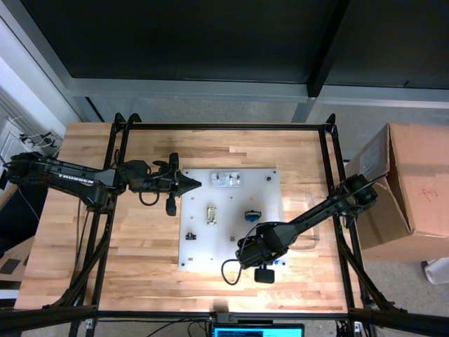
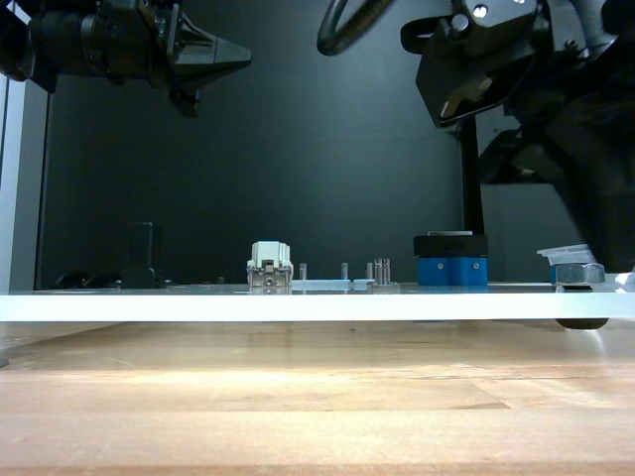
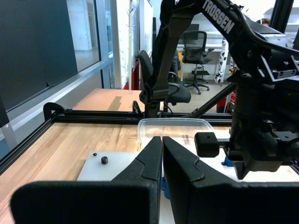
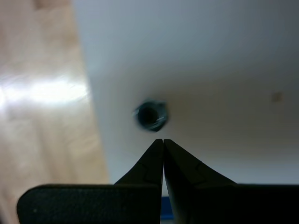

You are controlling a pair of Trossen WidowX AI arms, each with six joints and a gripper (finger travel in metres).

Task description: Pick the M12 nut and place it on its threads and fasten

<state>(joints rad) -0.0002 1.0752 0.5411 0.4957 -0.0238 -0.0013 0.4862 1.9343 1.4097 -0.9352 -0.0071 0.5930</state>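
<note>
Now nut [image 4: 151,115] sits on board [image 1: 210,246] beneath right gripper [image 4: 163,141]; left gripper [image 3: 162,138] aloft.

open air btwn right tool [image 4: 163,140] & nut [image 4: 150,115]; left tool [image 1: 198,184] high, well apart

Both arms were matte black, the left arm [image 1: 70,177] lettered TROSSEN in white. In the high view the left gripper [image 1: 197,184], mid-left, and the right gripper [image 1: 249,256], lower centre, tapered to points.
</note>
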